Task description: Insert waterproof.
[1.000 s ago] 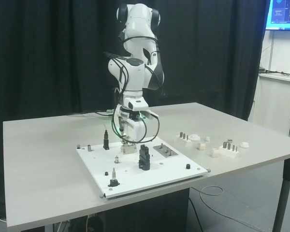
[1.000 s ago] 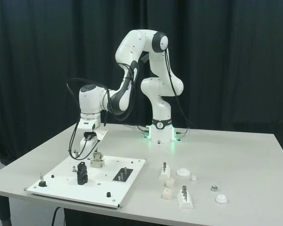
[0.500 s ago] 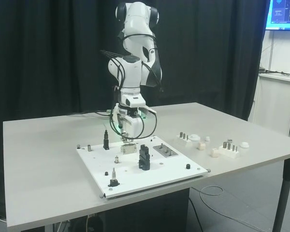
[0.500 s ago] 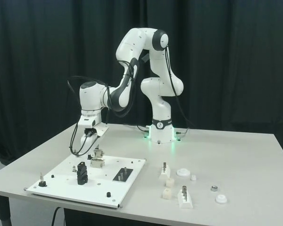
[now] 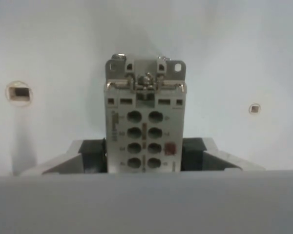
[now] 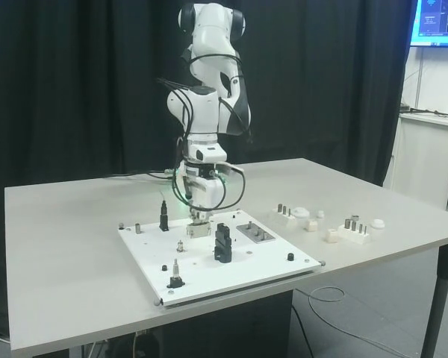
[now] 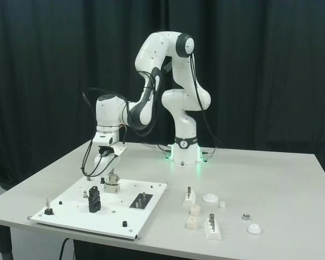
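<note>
Hovering just above the waterproof connector (image 5: 145,117) seated on the white board (image 6: 239,262), the gripper (image 6: 200,216) looks clear of it. The insertion step seems finished; next it should rise straight up and away.

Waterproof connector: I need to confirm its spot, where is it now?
The waterproof connector sits on the white board, directly below the gripper, beside the black block.
</note>
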Controlling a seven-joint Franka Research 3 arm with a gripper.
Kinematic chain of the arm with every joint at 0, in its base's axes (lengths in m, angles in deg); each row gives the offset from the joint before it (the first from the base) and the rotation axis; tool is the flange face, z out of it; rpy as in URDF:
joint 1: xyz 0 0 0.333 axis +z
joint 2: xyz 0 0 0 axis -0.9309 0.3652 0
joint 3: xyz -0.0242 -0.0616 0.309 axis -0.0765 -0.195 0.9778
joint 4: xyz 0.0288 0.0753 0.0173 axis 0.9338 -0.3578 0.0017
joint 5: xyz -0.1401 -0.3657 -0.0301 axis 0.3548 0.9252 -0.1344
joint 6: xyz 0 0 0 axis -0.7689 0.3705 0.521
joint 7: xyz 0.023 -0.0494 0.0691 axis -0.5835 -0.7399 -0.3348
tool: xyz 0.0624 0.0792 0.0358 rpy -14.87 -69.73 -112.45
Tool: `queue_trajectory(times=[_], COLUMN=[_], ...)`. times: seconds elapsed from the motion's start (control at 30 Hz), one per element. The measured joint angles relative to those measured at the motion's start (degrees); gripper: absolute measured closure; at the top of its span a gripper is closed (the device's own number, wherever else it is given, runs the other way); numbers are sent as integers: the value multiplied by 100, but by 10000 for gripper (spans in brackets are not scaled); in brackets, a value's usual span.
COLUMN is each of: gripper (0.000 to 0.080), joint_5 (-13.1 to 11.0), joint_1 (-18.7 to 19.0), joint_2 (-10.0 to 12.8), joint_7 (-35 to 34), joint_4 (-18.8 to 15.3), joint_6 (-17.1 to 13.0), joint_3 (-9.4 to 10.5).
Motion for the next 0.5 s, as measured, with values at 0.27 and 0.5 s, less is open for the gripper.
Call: queue_trajectory(times=[0.27, 0.5], gripper=[479, 479], joint_5=[-1, 1], joint_1=[3, 2], joint_2=[-44, -168], joint_7=[30, 62], joint_4=[-258, -396], joint_6=[-445, -511], joint_3=[0, -11])
